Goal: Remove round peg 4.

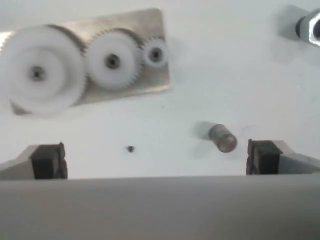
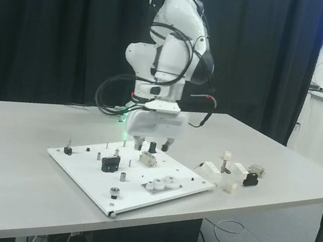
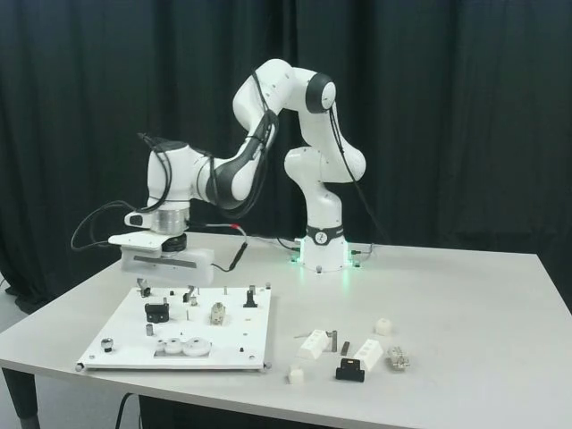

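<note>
Wrist view: gripper (image 1: 155, 160) is hanging with fingers spread wide over the white board (image 1: 225, 90). Round peg (image 1: 222, 137) is standing on the board just inside one fingertip (image 1: 262, 156), untouched. Three white gears (image 1: 112, 61) are sitting well clear toward 11 o'clock; bare board is lying between.

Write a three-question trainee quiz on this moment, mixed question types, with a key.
1. True or false: the gripper is shut on the round peg.
2. How many white gears sit on the metal plate? A) two B) three C) five
3. Fill in: the white board lies on the grey ____.

Key: 1. False; its fingers are open and the peg stands between them, untouched. 2. B. 3. table.
</note>
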Motion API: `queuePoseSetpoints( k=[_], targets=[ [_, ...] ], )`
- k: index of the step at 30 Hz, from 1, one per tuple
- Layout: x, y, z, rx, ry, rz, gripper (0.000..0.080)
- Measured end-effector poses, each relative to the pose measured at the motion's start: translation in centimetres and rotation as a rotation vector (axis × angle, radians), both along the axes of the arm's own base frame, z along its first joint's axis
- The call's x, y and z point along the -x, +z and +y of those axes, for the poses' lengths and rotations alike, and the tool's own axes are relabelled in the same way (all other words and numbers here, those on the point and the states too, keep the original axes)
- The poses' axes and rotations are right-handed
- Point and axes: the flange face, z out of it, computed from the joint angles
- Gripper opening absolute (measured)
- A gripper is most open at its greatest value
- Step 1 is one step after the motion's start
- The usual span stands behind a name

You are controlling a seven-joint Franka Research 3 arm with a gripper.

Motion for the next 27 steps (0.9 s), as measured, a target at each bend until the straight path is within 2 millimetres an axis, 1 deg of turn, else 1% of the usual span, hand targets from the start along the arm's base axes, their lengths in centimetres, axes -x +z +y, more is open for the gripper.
queuePoseSetpoints(
  k=[7,13,19,27],
  targets=[
    [0.3,-1.5,-2.3,-0.009,-0.004,0.033,0.08],
    [0.6,-3.1,-4.0,-0.014,0.009,0.054,0.08],
    [0.7,-4.7,-5.1,-0.023,0.027,0.07,0.08],
    [0.7,-6.3,-6.0,-0.031,0.036,0.083,0.08]
  ],
)
